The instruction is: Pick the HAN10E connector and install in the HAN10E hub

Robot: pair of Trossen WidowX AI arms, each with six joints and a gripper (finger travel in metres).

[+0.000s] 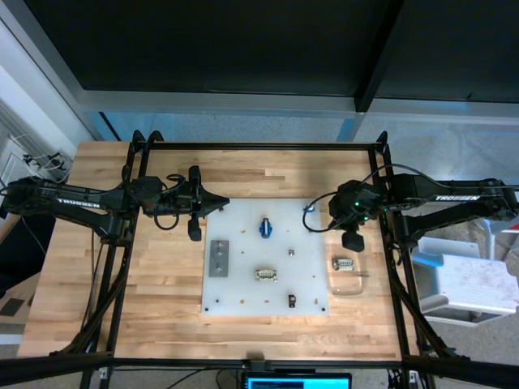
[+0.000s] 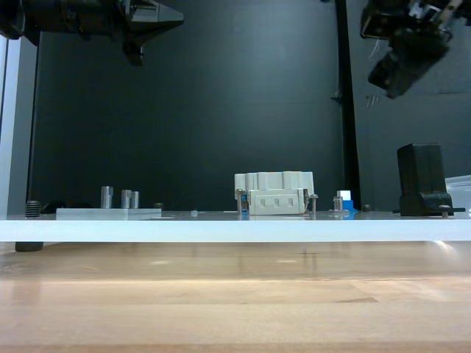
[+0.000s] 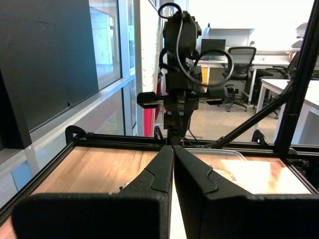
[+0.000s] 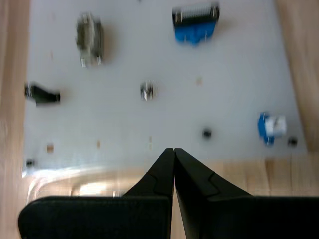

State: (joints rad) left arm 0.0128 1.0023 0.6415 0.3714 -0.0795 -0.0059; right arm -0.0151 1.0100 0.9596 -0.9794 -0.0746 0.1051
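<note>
Spotting the small loose pale grey-beige rectangular HAN10E connector (image 1: 342, 263) lying on the wooden table top (image 1: 122, 308), just beside the right edge of the flat white plate (image 1: 243, 296). Sits at the far end of a clear plastic tray (image 1: 349, 290); can't tell whether inside it or only touching the rim. Shows dark pin dots on its upturned face and lies free of both claws.

Seeing the black right gripper (image 1: 353, 240) held high in the air near that connector, a bit farther back, by the plate's right edge. Going by the right wrist view, fingertips (image 4: 167, 167) pressed together, pinching nothing.

Same deal with the black left gripper (image 1: 225, 201): hanging up high over the plate's far-left corner, pointing right, with fingers (image 3: 162, 172) squeezed flat against each other.

Then on the plate, finding the small beige rectangular HAN10E hub (image 1: 265, 275) with silvery metal ends, in the near half, well apart from the connector. Has a plain grey metal block (image 1: 219, 256) to its left and a blue upright part (image 1: 265, 228) beyond it.
</note>
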